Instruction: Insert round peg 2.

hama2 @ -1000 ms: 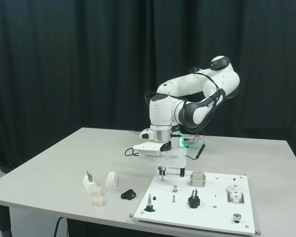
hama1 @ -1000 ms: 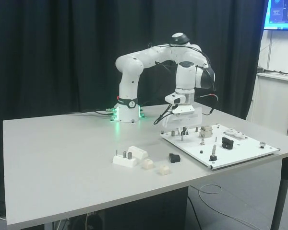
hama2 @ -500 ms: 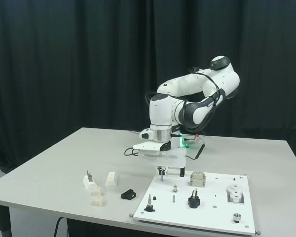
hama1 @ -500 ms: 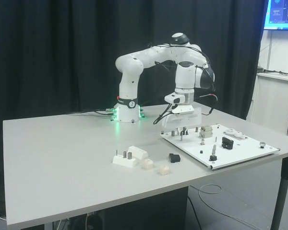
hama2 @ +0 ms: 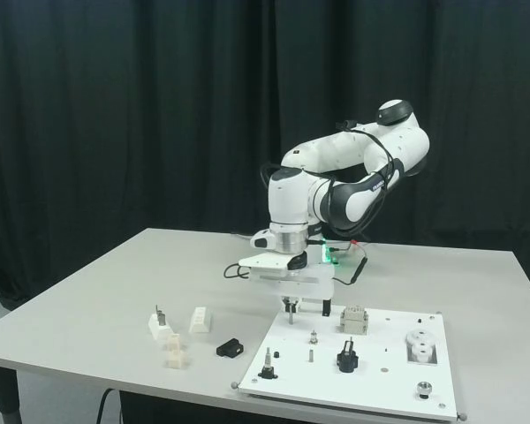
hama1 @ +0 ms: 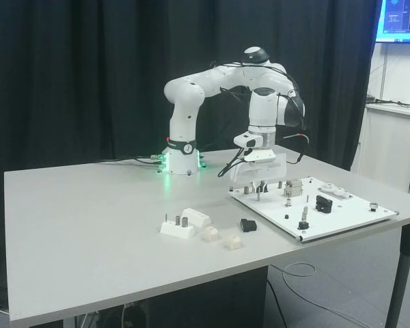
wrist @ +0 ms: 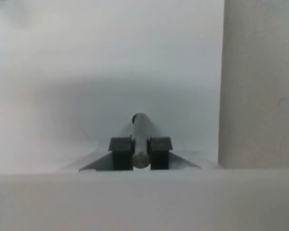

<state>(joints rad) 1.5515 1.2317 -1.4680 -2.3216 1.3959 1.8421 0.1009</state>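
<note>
You had the wide grey table [hama1: 89, 219] carrying the white seven-joint arm [hama1: 212, 78], bolted near the far edge with green lights at its base. Near the table's front right corner lay the flat white assembly board [hama2: 371, 375], with several small fixtures standing on it, and towards the front edge sat a cluster of small white blocks [hama1: 191, 224] with a small black clip [hama1: 248, 224] beside them.

Your two-finger gripper [wrist: 140, 153] hung low over the board's far left corner, close to the edge where board meets table. Its black fingertips [wrist: 120, 151] were clamped on the slim grey metal round peg [wrist: 140, 137], one pad on each side of the shaft.

The peg stood upright, its long axis vertical. The upper end was pinched between the pads and the lower end pointed down at the board. Whether its tip had entered a hole could not be told.

By its look the peg was rigid, light and smooth, so you could expect it to slip or tilt under side load. A hold near the upper end, square across the shaft, seemed best, leaving the lower length free to enter the hole.
</note>
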